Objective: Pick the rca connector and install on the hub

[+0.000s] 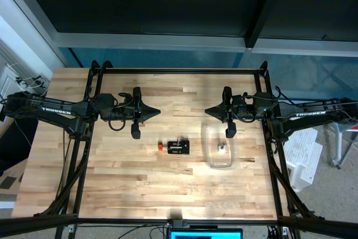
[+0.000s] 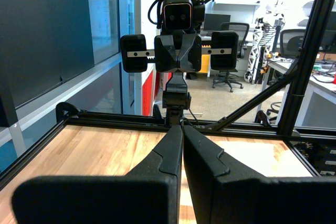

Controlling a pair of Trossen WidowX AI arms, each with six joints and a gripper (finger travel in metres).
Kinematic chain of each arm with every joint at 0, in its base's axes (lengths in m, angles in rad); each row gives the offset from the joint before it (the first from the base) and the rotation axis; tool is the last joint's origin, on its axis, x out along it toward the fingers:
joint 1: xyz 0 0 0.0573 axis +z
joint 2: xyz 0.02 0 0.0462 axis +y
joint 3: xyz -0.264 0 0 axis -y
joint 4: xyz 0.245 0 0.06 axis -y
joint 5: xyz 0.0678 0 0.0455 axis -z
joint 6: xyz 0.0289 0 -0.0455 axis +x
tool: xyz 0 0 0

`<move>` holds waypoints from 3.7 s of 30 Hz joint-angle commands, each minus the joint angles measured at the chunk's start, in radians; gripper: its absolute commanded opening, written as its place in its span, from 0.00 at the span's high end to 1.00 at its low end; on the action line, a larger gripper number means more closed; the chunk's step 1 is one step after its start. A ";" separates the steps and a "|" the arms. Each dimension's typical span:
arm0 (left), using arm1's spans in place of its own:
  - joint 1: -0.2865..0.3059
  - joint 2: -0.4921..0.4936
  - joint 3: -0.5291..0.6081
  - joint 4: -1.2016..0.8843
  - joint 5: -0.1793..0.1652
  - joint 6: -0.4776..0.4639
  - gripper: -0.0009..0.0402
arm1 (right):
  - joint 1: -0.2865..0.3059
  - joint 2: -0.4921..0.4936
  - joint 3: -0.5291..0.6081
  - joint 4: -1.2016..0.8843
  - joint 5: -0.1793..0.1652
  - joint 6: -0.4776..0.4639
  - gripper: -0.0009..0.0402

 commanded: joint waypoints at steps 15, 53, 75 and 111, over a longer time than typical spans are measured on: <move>0.000 0.000 0.000 0.000 0.000 0.000 0.98 | 0.000 0.000 0.000 0.000 0.000 0.000 0.98; 0.000 0.000 0.000 0.000 0.000 0.000 0.98 | 0.001 0.001 0.000 0.001 0.001 0.004 0.98; 0.000 0.000 0.000 0.000 0.000 0.000 0.98 | 0.005 0.001 0.016 -0.133 -0.011 0.001 0.98; 0.000 0.000 0.000 0.000 0.000 0.000 0.98 | 0.066 0.145 0.282 -0.854 0.011 0.052 0.98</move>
